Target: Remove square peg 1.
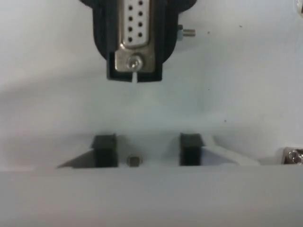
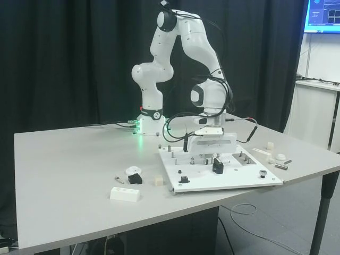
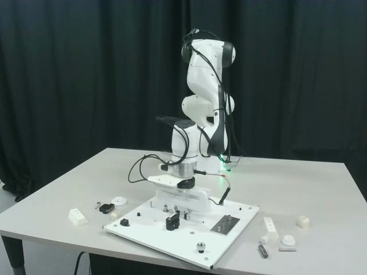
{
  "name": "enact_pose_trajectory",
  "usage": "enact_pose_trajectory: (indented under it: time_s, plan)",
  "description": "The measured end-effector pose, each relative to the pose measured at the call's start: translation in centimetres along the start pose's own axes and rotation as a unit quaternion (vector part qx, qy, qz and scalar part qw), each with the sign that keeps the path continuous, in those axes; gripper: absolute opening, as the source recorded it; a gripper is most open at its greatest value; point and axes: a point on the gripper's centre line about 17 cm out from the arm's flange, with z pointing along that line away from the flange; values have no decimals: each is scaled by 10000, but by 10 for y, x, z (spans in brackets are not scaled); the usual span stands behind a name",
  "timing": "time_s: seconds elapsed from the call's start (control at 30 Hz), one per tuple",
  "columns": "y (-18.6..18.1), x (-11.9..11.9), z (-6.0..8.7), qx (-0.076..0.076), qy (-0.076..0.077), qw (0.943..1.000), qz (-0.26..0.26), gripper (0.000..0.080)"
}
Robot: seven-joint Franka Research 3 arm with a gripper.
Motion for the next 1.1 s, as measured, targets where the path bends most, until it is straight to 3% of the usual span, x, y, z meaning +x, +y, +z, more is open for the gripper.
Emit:
enact_pose_trajectory:
  time_s: [0.1,0.13,0.4,0.43,1.1]
  plan:
    - [0,0,0,1,2,10000,-2,382]
    - [-2,0,0,7,3,10000,-11,222]
    - [-7,0,0,25,5,10000,-43,222]
    - [-7,0,0,25,5,10000,-42,38]
    - [-7,1,-3,25,-25,10000,-82,38]
